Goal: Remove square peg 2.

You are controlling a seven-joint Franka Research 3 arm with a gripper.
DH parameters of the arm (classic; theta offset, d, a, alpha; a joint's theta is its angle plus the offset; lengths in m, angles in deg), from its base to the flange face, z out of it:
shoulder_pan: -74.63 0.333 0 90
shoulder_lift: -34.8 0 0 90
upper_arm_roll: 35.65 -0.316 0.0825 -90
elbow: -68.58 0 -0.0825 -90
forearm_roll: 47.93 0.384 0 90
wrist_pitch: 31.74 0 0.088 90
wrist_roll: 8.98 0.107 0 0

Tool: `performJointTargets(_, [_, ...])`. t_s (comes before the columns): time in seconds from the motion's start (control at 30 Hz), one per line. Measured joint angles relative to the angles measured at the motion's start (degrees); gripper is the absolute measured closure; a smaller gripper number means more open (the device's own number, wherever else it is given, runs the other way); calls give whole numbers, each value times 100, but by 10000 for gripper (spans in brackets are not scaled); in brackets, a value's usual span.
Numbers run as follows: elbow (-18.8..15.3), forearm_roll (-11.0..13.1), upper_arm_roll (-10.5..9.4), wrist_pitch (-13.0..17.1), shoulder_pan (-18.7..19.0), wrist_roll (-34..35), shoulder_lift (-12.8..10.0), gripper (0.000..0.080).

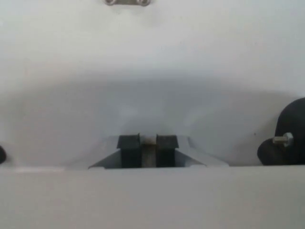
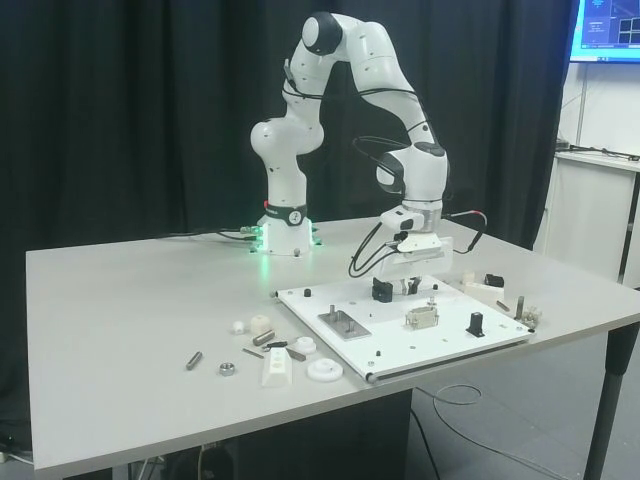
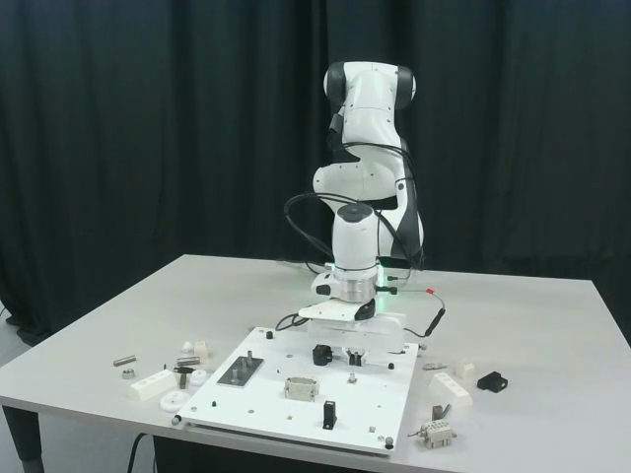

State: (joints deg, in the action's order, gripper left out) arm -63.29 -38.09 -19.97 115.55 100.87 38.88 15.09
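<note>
Right now I'm clenching my gripper (image 1: 148, 151) on square peg 2 (image 1: 148, 149), my black fingers (image 1: 128, 150) pressing both its sides low over the white board (image 1: 152, 90), with a black knob (image 1: 286, 140) sitting farther off beside us.

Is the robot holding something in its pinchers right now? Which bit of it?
Yes. The end effector grips a small upright peg between its two black fingers, pinching its sides near the top, low over the white board.
</note>
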Motion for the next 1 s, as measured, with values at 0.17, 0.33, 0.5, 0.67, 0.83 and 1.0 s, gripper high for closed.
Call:
performJointTargets(0.17, [2,0,0,1,-2,-4,0,735])
performJointTargets(0.33, [2,0,0,-1,-3,-5,4,736])
performJointTargets(0.5, [2,0,0,-6,-3,-5,8,736])
performJointTargets(0.67, [2,13,-1,-12,-7,9,12,736])
performJointTargets(0.83, [2,89,0,-17,-19,27,15,736])
performJointTargets(1.0, [2,112,0,-42,-28,62,40,736])
